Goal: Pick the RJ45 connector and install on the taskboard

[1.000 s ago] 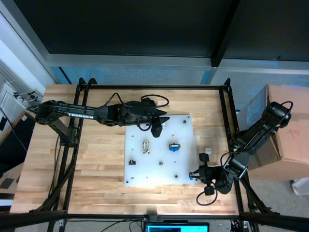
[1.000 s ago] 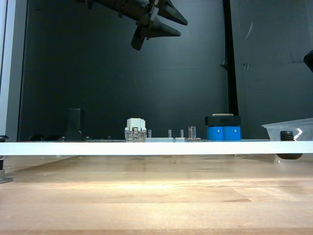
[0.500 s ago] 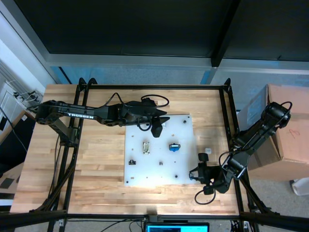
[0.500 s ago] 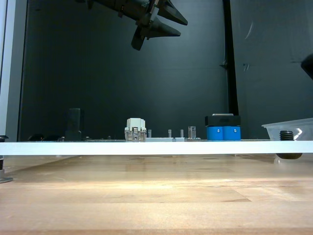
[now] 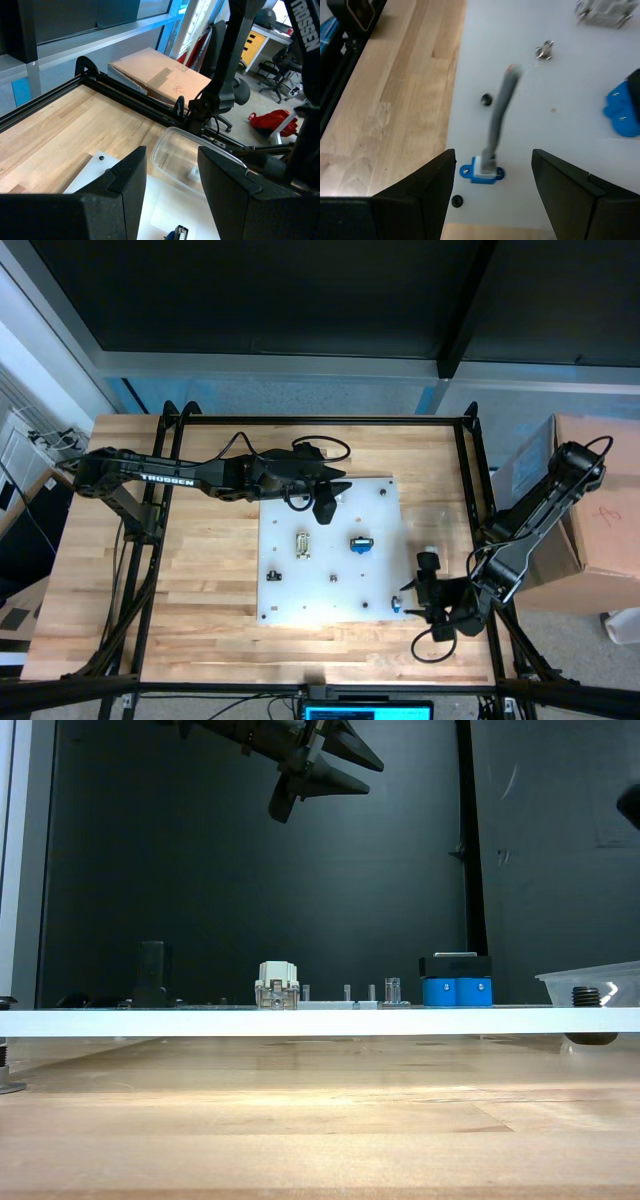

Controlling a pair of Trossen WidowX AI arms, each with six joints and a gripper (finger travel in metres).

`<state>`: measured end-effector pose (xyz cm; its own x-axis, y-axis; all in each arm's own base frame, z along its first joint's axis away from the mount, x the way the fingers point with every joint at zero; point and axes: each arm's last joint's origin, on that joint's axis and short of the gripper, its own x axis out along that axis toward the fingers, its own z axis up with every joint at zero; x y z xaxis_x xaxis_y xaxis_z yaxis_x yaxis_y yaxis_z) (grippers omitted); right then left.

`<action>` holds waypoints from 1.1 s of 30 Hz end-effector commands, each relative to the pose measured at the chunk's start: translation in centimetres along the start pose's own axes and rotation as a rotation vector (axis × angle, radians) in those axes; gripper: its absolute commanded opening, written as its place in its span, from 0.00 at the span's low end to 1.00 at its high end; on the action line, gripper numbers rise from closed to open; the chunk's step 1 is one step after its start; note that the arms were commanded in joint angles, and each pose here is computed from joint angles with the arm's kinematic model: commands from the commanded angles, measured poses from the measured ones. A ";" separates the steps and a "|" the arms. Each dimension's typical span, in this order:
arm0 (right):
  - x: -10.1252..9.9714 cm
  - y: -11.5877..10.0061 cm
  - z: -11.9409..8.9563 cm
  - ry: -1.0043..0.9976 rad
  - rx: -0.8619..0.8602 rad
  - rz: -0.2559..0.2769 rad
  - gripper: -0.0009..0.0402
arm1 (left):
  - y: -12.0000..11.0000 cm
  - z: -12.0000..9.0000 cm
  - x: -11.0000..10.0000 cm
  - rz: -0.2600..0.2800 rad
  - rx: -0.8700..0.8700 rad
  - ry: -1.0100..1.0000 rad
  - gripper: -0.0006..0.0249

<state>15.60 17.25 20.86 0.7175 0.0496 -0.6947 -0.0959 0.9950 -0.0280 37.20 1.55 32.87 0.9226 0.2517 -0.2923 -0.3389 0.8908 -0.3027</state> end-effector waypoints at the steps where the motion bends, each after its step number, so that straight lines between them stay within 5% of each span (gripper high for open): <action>1: -0.8 -0.6 0.9 0.012 0.025 0.003 0.53 | 0.0 0.0 0.0 0.000 0.000 0.000 0.56; 21: -2.7 -2.6 1.7 -0.006 0.086 0.048 0.37 | 0.0 0.0 0.0 0.000 0.000 0.000 0.56; 33: -5.7 -8.0 3.1 -0.130 0.166 -0.066 0.21 | 0.0 0.0 0.0 -0.001 0.000 -0.005 0.56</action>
<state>14.30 9.84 27.08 0.7979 0.0008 -0.6027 0.0471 0.9969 0.0637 37.22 1.57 32.93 0.9243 0.2521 -0.2866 -0.3374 0.8907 -0.3046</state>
